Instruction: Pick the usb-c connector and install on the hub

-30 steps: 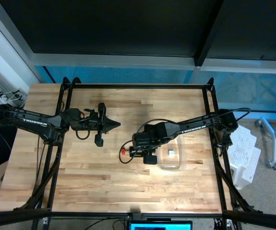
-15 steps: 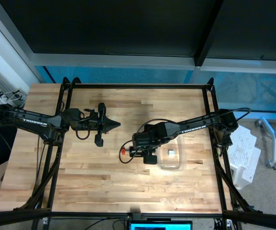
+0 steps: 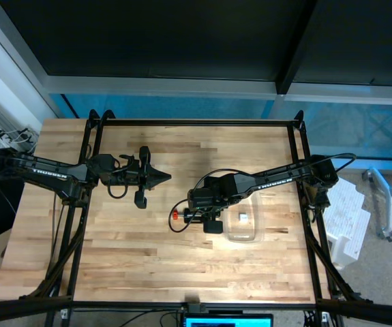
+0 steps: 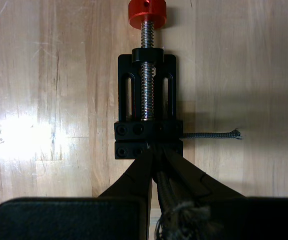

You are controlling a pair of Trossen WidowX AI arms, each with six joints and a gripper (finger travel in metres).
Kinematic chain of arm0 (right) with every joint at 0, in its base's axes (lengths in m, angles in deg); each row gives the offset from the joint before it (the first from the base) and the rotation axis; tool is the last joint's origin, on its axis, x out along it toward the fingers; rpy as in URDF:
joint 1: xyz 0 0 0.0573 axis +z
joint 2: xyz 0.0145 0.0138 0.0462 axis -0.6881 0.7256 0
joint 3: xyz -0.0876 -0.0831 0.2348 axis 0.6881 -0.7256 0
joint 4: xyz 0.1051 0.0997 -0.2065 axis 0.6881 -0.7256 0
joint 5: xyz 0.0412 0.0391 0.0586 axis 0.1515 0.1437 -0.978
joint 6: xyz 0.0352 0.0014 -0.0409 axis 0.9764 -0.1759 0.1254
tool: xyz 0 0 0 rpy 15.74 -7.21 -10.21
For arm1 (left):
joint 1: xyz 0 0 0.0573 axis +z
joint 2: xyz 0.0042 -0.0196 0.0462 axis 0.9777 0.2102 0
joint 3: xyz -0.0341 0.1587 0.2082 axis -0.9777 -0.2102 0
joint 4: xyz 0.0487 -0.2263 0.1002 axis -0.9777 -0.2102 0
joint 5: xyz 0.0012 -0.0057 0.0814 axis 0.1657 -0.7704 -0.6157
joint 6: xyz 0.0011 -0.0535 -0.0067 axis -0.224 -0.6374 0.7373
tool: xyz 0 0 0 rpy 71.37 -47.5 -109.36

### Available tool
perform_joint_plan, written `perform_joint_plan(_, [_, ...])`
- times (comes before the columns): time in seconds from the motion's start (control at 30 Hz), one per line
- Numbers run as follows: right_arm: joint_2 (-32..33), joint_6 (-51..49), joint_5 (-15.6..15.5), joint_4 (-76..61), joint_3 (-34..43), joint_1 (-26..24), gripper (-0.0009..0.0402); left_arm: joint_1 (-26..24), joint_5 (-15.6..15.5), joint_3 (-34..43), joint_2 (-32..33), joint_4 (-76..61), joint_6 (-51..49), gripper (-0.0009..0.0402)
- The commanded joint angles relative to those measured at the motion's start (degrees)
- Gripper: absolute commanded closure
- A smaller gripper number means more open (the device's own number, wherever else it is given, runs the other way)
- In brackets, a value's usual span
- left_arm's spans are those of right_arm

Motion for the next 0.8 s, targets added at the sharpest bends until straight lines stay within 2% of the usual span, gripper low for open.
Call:
perform_joint_plan(0.03, [-0.02, 0.09, -0.09, -0.11, -0.13, 0.02, 0.0393, 0.02, 0.02, 0.0, 0.0, 0.0, 0.0, 0.0393])
perform_joint_plan(0.8, [-0.15, 0.79, -0.09, -0.28, -0.57, 0.04, 0.0393, 0.0, 0.0, 0.0, 0.0, 0.0, 0.0, 0.0393])
